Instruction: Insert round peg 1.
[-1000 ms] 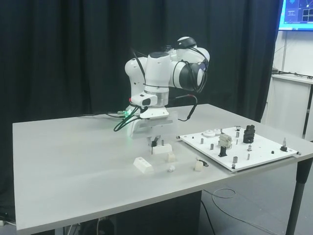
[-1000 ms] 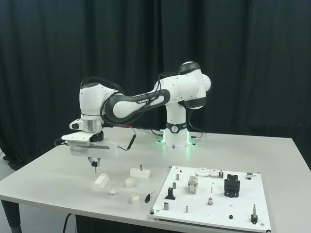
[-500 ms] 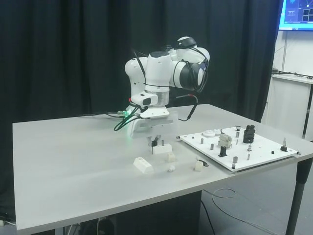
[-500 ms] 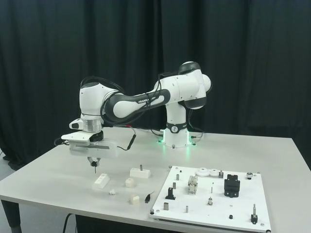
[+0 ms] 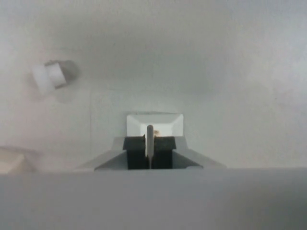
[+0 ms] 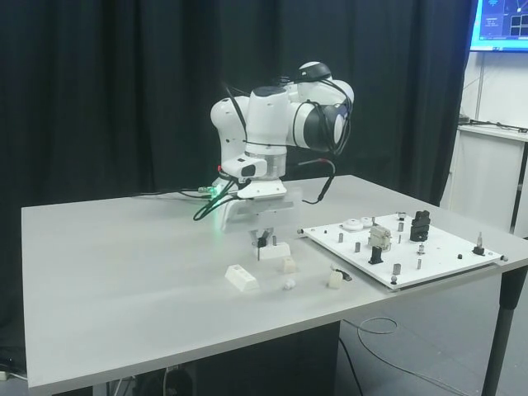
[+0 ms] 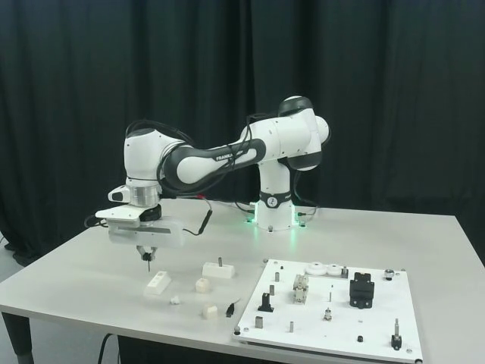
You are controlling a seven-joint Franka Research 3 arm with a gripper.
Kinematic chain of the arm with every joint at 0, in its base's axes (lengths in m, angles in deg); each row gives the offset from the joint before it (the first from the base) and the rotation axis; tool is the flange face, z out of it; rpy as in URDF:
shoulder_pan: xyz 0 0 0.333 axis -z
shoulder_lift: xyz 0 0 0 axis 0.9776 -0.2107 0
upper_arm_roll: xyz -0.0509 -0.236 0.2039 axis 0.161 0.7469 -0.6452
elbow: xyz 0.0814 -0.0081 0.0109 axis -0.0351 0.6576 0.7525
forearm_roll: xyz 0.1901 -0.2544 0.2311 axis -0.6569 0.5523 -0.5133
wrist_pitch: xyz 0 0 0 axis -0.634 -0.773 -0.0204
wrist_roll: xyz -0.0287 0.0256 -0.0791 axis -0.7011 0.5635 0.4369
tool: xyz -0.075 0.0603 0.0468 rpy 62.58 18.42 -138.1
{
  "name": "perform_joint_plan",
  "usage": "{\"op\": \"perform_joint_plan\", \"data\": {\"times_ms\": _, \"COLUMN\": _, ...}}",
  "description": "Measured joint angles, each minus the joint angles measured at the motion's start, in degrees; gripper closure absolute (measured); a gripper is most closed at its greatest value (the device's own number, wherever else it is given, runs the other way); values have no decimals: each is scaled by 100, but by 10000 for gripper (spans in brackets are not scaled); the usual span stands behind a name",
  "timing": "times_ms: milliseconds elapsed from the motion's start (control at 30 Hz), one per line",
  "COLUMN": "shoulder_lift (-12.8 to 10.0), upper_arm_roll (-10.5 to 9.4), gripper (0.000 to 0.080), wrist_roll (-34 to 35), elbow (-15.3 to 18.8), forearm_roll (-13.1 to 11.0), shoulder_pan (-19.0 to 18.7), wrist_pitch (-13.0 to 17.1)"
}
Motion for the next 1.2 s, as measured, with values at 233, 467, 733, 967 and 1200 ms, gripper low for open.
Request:
{"op": "perform_joint_plan", "data": {"times_ms": 233, "shoulder_lift": 2, "upper_arm_roll": 0, "gripper": 772, "wrist_roll": 84, "elbow": -104, "forearm_roll": -136, "shoulder_pan": -24, "wrist_pitch": -35}}
{"op": "perform_joint_plan", "data": {"times_ms": 467, "shoulder_lift": 22, "upper_arm_roll": 0, "gripper": 772, "wrist_roll": 372, "elbow": -262, "forearm_roll": -184, "shoulder_pan": -129, "wrist_pitch": -116}}
{"op": "perform_joint_plan", "data": {"times_ms": 733, "shoulder_lift": 48, "upper_arm_roll": 0, "gripper": 772, "wrist_roll": 792, "elbow": -489, "forearm_roll": -184, "shoulder_pan": -311, "wrist_pitch": -201}}
{"op": "perform_joint_plan", "data": {"times_ms": 967, "shoulder_lift": 57, "upper_arm_roll": 7, "gripper": 772, "wrist_roll": 1166, "elbow": -680, "forearm_roll": -153, "shoulder_pan": -493, "wrist_pitch": -264}}
{"op": "perform_joint_plan", "data": {"times_ms": 1200, "shoulder_lift": 65, "upper_arm_roll": 8, "gripper": 772, "wrist_roll": 1617, "elbow": -879, "forearm_roll": -94, "shoulder_pan": -677, "wrist_pitch": -280}}
